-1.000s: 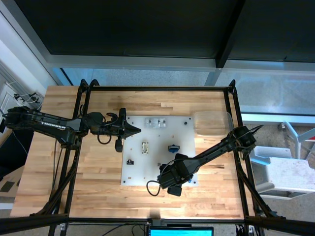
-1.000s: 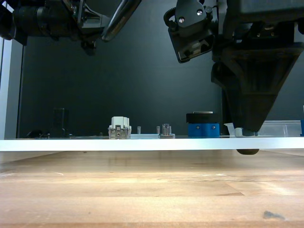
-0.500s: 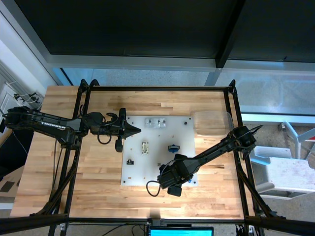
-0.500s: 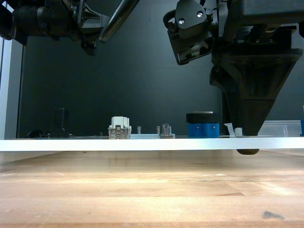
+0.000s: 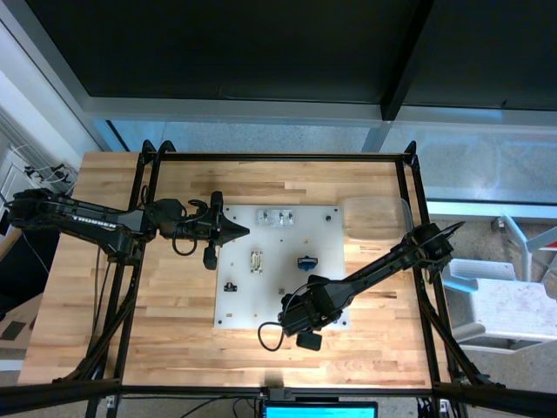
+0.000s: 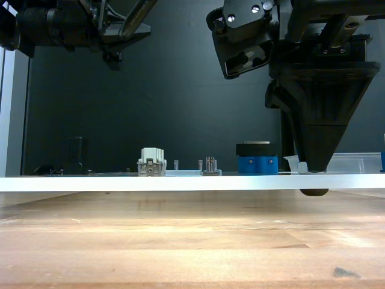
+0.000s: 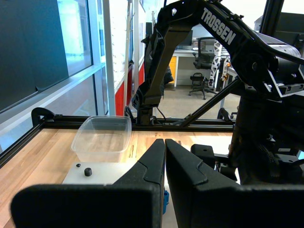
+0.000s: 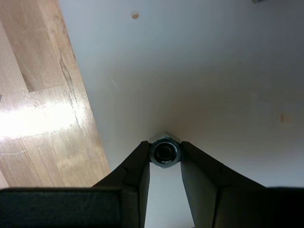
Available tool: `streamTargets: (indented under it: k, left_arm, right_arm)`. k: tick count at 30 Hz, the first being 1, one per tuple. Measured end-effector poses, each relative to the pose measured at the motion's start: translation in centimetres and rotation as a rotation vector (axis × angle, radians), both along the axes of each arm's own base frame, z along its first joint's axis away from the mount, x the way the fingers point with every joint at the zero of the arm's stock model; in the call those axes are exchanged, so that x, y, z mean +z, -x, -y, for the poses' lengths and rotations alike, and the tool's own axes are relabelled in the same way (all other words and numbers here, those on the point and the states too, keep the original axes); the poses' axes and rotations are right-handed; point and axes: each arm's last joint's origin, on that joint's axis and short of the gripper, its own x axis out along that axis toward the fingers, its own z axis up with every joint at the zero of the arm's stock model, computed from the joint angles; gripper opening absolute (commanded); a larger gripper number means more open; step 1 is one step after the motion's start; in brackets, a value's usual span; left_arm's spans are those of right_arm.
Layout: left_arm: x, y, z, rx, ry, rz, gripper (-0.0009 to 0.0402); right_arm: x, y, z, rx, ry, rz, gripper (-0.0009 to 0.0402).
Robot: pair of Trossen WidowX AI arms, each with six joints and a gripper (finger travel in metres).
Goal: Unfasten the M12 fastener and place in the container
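Jaws, right: narrowed onto the nut (image 8: 165,153), with my two fingers (image 8: 135,171) pressed against opposite flats of it. They point straight down at the near right part of the white board (image 5: 278,287), close to the edge where it meets the wooden tabletop (image 5: 174,305). In the low view their tips reach down to board level.

Nut: silver, six-sided, dark at the centre, seen from above between my right fingers. Whether it sits on its stud I cannot tell, since the nut and the fingers cover whatever is below it.

Jaws, left: drawn together, with only a thin slit between the two black fingers. They hang high above the board's left edge, toward its far side, and point across to the right.

Tub (image 5: 376,218): clear plastic with rounded corners. It stands on the tabletop just beyond the board's far right corner, well apart from the nut and from my right jaws.

Other items on the board:
- Blue part (image 6: 257,164), with a black top, near mid-board.
- Grey connector (image 6: 151,162), to the left of the blue part in the low view.
- Black knob (image 7: 88,171), at the far right corner, just beside the tub.

Right arm: runs from the tabletop's right edge diagonally inward to the board's near edge.
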Motion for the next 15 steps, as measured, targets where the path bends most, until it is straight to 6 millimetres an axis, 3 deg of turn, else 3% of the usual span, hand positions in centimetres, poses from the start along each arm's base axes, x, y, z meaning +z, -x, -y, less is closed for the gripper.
streamTargets:
  k: [5, 15]
  left_arm:
    - [0.0, 0.0, 0.0, 0.0, 0.0, 0.0, 0.0]
    - [0.0, 0.0, 0.0, 0.0, 0.0, 0.0, 0.0]
  right_arm:
    - [0.0, -0.01, 0.01, 0.049, 0.011, 0.001, -0.0002]
    - [0.01, -0.15, -0.02, 0.411, 0.06, 0.014, 0.0009]
